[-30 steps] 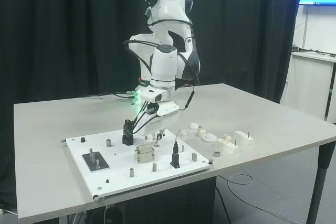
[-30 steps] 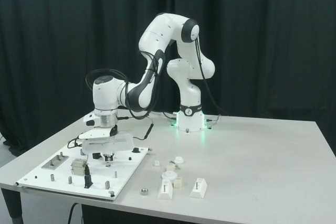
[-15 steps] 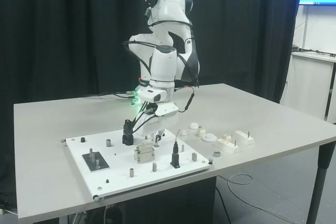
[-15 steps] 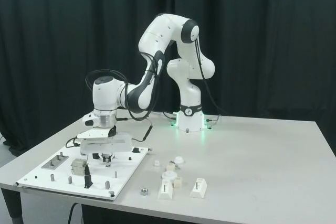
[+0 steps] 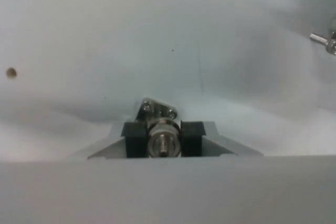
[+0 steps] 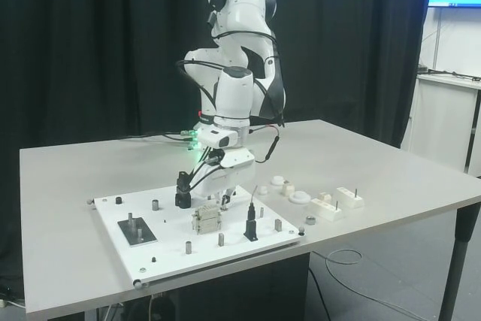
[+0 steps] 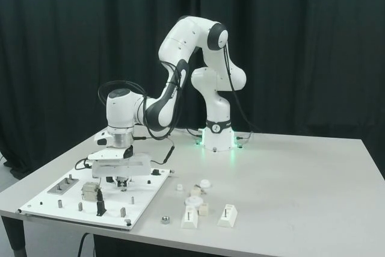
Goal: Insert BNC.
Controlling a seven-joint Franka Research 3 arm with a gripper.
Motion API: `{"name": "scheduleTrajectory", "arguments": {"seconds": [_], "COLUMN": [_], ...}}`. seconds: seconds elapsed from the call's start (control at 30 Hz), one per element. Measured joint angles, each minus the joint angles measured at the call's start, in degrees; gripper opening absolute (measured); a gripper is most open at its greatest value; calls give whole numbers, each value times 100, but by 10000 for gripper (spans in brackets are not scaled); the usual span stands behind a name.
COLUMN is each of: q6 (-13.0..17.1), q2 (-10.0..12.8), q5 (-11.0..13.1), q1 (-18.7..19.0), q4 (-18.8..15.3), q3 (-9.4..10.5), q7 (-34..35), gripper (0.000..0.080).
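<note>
white and grey against black

the arm [image 7: 180,46] is white with black joints; a green light [image 7: 200,143] glows at its base. the table [image 7: 301,185] is grey, the board [image 6: 173,234] on it white, the curtain [image 7: 301,46] behind black. in the wrist view, black fingers [image 5: 135,139] flank a grey metal connector [image 5: 163,141].

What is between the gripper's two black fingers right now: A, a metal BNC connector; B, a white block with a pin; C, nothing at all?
A: in the wrist view the metal BNC connector sits clamped between the black fingers of the gripper above the white board.
</note>
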Motion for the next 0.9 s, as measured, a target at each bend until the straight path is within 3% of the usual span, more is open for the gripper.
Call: {"name": "scheduleTrajectory", "arguments": {"seconds": [0.9], "q6": [-126], "q2": [5], "q5": [0], "q1": [-14], "q4": [17], "q3": [-10], "q7": [74], "gripper": [129]}}
